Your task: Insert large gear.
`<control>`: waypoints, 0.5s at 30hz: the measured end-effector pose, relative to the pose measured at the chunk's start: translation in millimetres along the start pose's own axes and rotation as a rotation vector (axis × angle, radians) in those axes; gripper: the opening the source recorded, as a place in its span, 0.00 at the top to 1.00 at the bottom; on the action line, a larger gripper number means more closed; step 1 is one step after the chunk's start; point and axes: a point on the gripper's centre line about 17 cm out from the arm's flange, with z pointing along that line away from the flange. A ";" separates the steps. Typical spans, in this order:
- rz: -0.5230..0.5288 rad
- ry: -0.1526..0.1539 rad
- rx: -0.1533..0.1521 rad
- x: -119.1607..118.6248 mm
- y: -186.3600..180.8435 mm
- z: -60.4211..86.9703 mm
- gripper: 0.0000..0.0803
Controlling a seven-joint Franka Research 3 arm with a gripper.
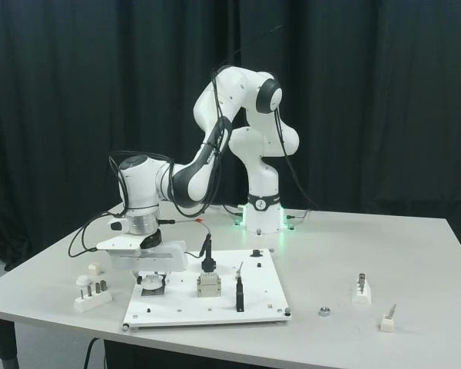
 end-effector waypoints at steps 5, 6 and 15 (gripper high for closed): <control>0.000 0.001 -0.001 0.1 0.1 0.1 0.26; 0.000 0.001 -0.001 0.1 0.1 0.1 0.26; 0.001 -0.002 0.000 -1.3 0.0 1.5 0.26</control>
